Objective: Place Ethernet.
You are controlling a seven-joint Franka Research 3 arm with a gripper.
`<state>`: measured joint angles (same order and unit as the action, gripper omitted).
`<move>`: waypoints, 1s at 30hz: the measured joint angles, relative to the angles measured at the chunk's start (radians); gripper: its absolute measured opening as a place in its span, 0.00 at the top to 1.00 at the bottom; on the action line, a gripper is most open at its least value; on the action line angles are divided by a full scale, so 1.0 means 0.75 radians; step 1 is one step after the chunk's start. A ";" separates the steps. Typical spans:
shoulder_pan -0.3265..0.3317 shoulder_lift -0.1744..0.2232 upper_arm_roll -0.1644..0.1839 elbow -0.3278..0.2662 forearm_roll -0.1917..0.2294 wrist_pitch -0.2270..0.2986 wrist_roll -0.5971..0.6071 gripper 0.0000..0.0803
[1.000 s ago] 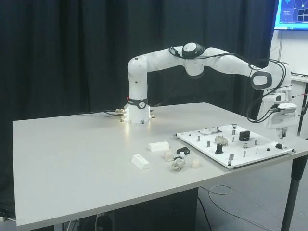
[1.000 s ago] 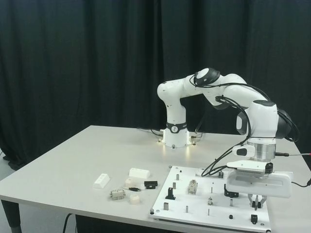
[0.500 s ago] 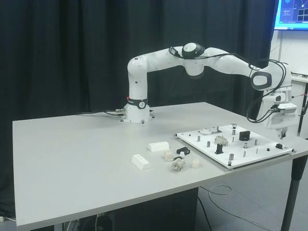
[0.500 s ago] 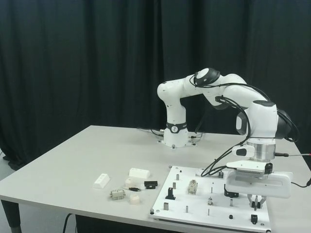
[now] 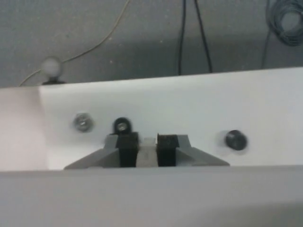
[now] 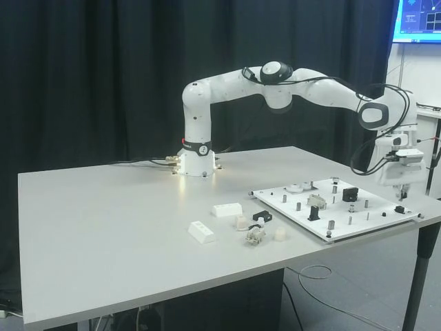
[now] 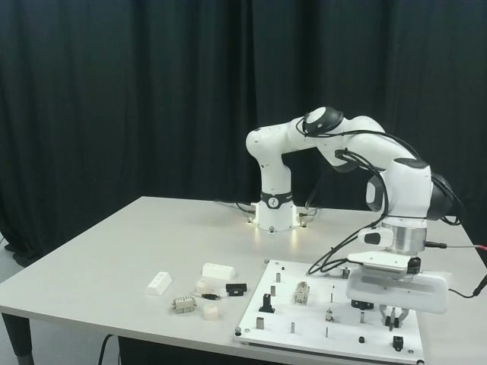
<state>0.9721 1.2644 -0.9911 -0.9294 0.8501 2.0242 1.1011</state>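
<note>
My gripper (image 6: 402,192) (image 7: 393,321) hangs just above the near right corner of the white board (image 6: 303,219) (image 7: 304,327), close to the table's edge. In the wrist view the gripper (image 5: 147,151) has its two black pads (image 5: 128,149) almost together, shut on a small pale piece that looks like the Ethernet plug (image 5: 149,152). The board (image 5: 189,104) lies right under them. A small black part (image 6: 400,208) (image 7: 396,344) sits on the board beside the fingers. A black stud (image 5: 122,126) and a screw (image 5: 82,121) are also nearby.
The board carries several pegs, a black block (image 6: 350,194) and a black bracket (image 6: 313,210) (image 7: 267,303). Loose on the table lie white blocks (image 6: 227,209) (image 7: 159,283), a black piece (image 6: 262,216) and a grey connector (image 6: 254,236) (image 7: 183,304). Cables (image 5: 189,33) lie on the floor beyond the table edge.
The gripper has risen slightly and shifted a little along the board's edge. The loose parts have not moved.
</note>
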 joint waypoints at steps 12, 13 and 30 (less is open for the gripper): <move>-0.037 0.000 -0.031 0.000 -0.078 -0.067 0.081 0.90; -0.040 0.000 -0.037 0.000 -0.082 -0.077 0.088 0.90; -0.085 -0.001 -0.176 -0.010 -0.160 -0.292 0.210 0.90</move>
<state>0.9084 1.2640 -1.1234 -0.9369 0.7303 1.8056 1.2585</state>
